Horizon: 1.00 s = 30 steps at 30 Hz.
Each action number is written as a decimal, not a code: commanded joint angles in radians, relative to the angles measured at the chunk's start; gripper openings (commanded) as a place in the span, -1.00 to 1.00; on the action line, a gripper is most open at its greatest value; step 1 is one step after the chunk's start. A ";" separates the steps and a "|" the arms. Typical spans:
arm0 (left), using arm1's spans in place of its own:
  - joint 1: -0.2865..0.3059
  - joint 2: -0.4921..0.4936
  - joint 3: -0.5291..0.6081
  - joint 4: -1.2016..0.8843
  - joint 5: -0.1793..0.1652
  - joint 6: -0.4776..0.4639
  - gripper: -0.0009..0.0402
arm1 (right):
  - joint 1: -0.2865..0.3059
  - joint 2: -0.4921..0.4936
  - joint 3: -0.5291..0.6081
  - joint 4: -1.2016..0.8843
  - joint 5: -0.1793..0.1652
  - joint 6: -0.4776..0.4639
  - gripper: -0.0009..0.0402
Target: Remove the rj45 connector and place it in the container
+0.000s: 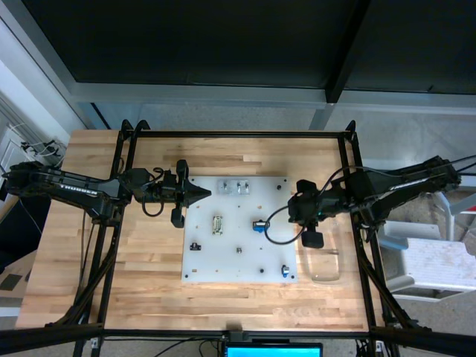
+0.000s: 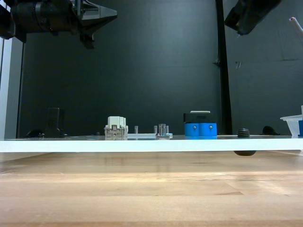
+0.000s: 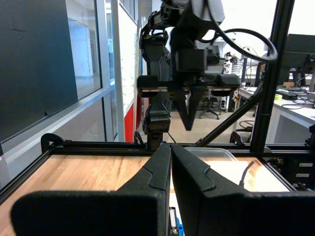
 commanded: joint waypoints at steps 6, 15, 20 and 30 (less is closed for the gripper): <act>0.000 0.000 0.000 0.000 0.000 0.000 -0.95 | 0.122 0.104 0.081 -0.113 0.011 0.116 -0.96; 0.000 0.000 0.000 0.000 0.000 0.000 -0.95 | 0.222 0.211 0.137 -0.143 0.011 0.221 -0.96; 0.000 0.000 0.000 0.000 0.000 0.000 -0.95 | 0.267 0.257 0.157 -0.152 0.011 0.265 -0.96; 0.000 0.000 0.000 0.000 0.000 0.000 -0.95 | 0.301 0.302 0.152 -0.153 0.011 0.299 -0.60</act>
